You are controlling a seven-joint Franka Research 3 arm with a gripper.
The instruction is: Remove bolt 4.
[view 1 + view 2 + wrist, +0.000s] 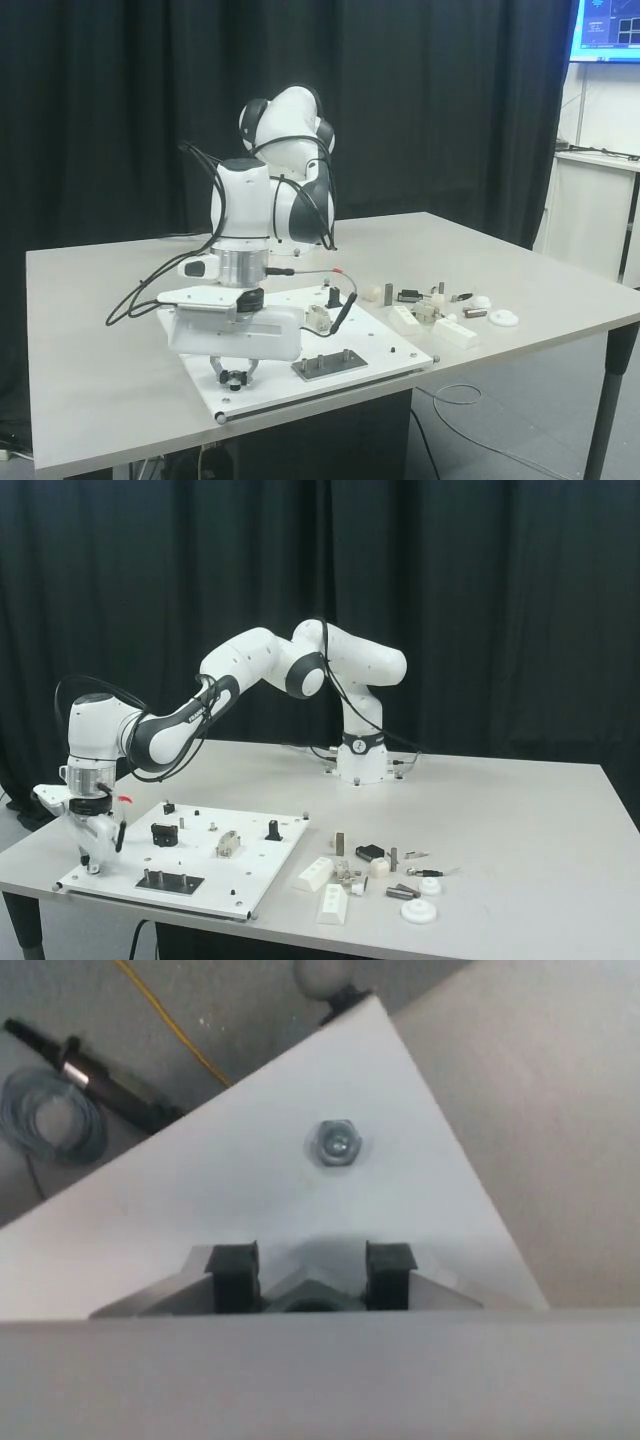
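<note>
Hovers low over the white board's (200,1210) near-left corner, end effector (311,1278) open and empty; bolt (338,1144) stands upright just beyond the fingertips, not between them.

A black curtain (480,600) hangs behind the grey table (520,810) and covers the whole back wall. In the first room view a lit screen (608,30) is at 1 o'clock, above a white cabinet (590,210). The floor (520,440) is grey.
</note>
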